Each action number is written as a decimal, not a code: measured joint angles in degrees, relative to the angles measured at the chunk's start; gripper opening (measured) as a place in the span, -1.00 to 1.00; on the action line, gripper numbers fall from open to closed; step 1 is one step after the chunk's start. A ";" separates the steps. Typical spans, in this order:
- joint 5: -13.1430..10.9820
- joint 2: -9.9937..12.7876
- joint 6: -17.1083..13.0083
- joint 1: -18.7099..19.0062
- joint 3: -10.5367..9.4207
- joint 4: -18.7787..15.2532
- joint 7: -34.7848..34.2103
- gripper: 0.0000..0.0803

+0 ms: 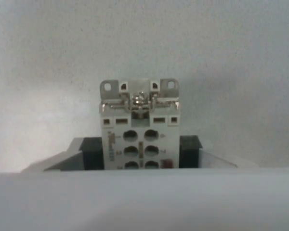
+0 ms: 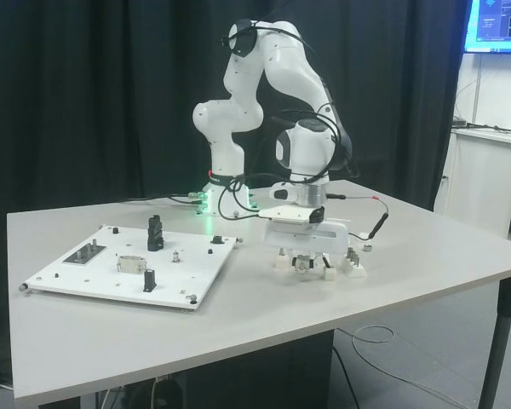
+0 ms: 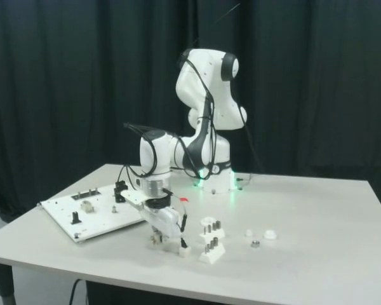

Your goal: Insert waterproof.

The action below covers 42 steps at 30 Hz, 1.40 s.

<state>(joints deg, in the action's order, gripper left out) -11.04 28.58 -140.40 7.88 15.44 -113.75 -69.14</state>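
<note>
The hand (image 2: 303, 260) was low over the grey surface (image 2: 409, 256), right down among the small white holders (image 2: 356, 266) that stood near the surface's middle, well apart from the white assembly board (image 2: 128, 268). In the wrist view a white connector block (image 1: 140, 126) sat between the two black fingers (image 1: 92, 153) — one black pad showed on each side of it, pressed against its flanks as far as could be judged, so the hand appeared closed on the block at roughly the block's own width. The block carried rows of round sockets on its face and a metal bracket with a screw at its far end; this was taken to be the waterproof connector the task named, though no marking confirmed it. Whether it was resting in its holder or already lifted free could not be told — both room views hid its underside behind the hand. From the first room view, the board lay at about nine o'clock from the hand, bearing a grey metal fixture (image 2: 83, 253), a metal ring-shaped part (image 2: 132, 263) and several black upright pieces (image 2: 155, 233); which of these was the receiving socket could not be made out. In the second room view another white holder with dark pegs (image 3: 211, 244) stood just beside the hand, with two small white caps (image 3: 267, 234) farther off at about three o'clock. By this reading the task was early: the grasp looked made, while the carry to the board, the alignment and the insertion itself were all left to do.
</note>
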 joint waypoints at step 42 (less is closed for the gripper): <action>-0.03 0.03 0.26 -0.76 5.33 3.01 -5.67 -0.22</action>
<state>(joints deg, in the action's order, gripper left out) -11.07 28.61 -140.14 7.12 20.77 -110.73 -74.81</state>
